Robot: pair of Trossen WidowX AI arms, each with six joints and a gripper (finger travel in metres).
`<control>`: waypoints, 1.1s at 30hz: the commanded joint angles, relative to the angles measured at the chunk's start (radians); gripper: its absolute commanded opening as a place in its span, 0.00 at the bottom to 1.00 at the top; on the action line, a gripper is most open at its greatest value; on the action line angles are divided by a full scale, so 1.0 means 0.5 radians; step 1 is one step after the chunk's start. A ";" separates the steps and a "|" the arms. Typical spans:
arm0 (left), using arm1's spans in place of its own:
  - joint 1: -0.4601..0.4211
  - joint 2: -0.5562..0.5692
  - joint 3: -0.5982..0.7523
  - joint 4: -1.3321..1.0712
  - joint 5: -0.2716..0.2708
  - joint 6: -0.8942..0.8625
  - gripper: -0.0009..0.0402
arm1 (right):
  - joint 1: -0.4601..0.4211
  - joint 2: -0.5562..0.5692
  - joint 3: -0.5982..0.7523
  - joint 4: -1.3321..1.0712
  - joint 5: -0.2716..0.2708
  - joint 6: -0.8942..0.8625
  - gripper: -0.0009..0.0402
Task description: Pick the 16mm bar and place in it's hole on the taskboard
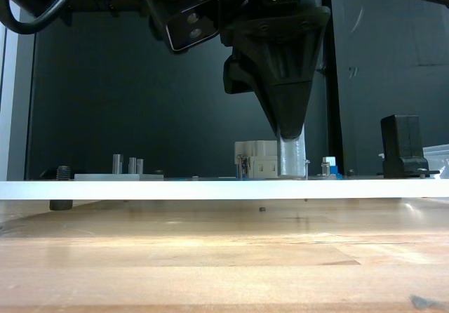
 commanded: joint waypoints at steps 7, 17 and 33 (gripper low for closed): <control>0.000 0.001 0.000 0.000 0.000 0.001 0.02 | 0.002 0.004 0.002 0.018 0.000 -0.001 0.03; 0.001 0.001 0.001 0.001 0.000 0.001 0.02 | -0.001 0.021 0.002 0.019 -0.008 -0.009 0.03; 0.001 0.001 0.000 0.000 0.000 0.001 0.02 | -0.001 0.009 0.002 -0.008 -0.018 0.006 0.03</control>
